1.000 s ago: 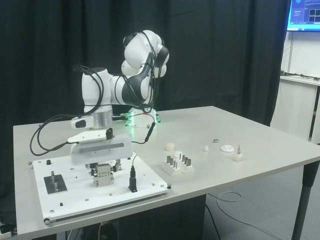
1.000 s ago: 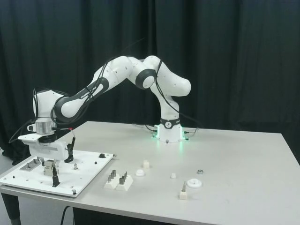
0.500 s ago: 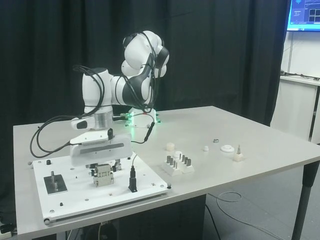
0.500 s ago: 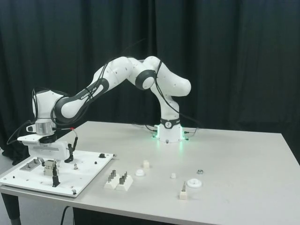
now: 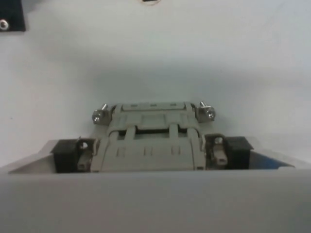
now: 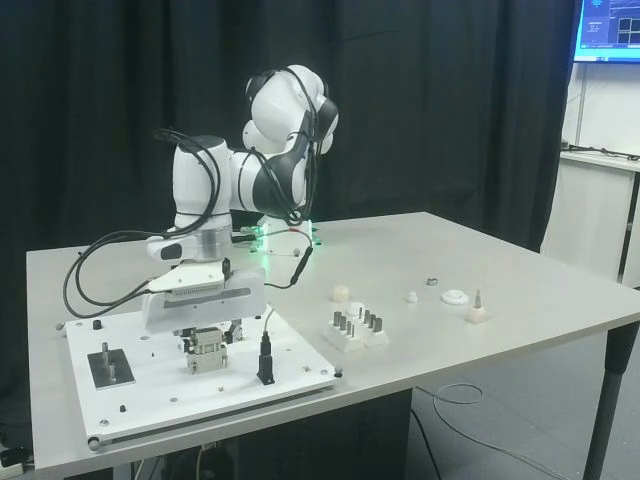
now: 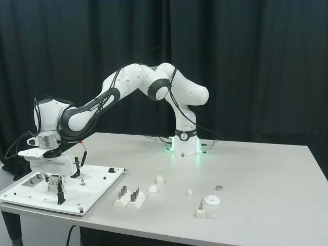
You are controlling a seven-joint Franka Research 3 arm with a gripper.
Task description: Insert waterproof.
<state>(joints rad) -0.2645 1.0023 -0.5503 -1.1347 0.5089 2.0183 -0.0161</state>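
Observation:
The grey waterproof connector (image 5: 151, 141) stands on the white board (image 6: 300, 372), with a screw at each of its ends. My gripper (image 5: 151, 154) hangs just over it, open. Its black fingertips (image 5: 68, 155) flank the connector's two sides with a thin gap on each side. In the first room view the connector (image 6: 205, 355) sits under my gripper (image 6: 207, 337) near the middle of the board. In the second room view the connector (image 7: 53, 185) is at the table's left end, below the gripper (image 7: 54, 179).
On the board stand a black upright plug (image 6: 266, 365) with a cable and a peg on a grey plate (image 6: 106, 364). Beside the board are white blocks with pins (image 6: 355, 328). Small white parts (image 6: 455, 297) lie farther right.
My hand has risen a little and the wrist above it has turned more upright. The connector has stayed in place on the board.

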